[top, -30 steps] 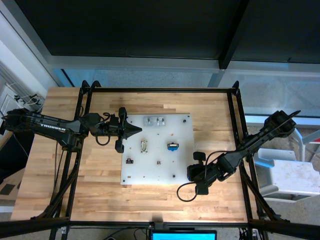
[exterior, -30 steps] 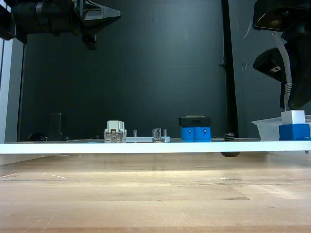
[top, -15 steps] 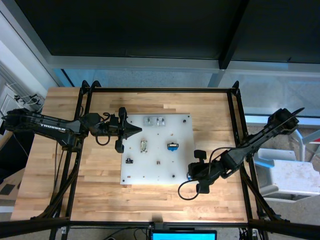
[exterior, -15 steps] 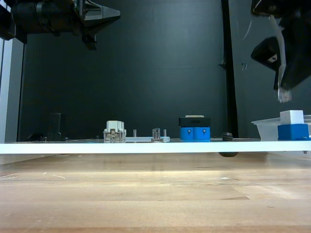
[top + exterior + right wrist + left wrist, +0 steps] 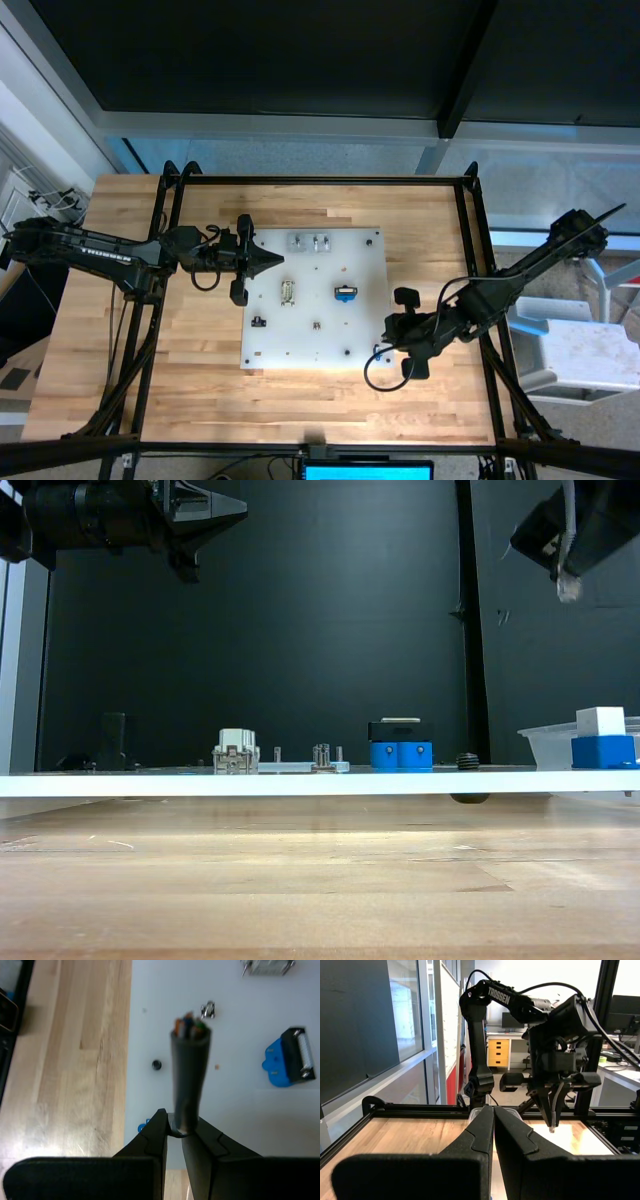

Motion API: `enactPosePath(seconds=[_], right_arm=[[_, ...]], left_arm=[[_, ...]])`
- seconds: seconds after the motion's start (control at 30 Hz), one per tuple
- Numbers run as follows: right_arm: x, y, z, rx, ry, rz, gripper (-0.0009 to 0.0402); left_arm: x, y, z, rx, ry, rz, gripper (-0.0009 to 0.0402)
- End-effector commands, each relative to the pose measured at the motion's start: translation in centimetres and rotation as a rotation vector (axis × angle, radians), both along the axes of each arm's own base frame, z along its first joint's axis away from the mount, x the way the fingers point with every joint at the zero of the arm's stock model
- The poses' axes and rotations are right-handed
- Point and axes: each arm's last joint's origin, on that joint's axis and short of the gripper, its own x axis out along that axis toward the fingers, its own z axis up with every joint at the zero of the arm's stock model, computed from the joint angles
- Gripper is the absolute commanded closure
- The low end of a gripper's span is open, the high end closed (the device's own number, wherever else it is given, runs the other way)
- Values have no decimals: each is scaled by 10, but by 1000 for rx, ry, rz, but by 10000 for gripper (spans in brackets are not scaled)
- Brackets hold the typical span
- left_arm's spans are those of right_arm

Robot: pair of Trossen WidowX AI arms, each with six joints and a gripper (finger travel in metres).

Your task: Remove the rj45 connector and place it in the container

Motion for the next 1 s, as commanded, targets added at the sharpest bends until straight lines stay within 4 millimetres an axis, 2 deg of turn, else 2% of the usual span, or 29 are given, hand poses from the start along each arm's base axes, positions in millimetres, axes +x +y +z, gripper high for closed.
enactPosePath(seconds=[0.03,0.5,1.0], right_arm=[[-1,-3,6,-1,-2,-4,393],[-3,-9,6,5,40,-2,393],[-41,-51,-12,-18,118,-80,393]], left_arm=[[0,0,0,0,0,0,393],[0,0,0,0,0,0,393],[0,0,0,0,0,0,393]])
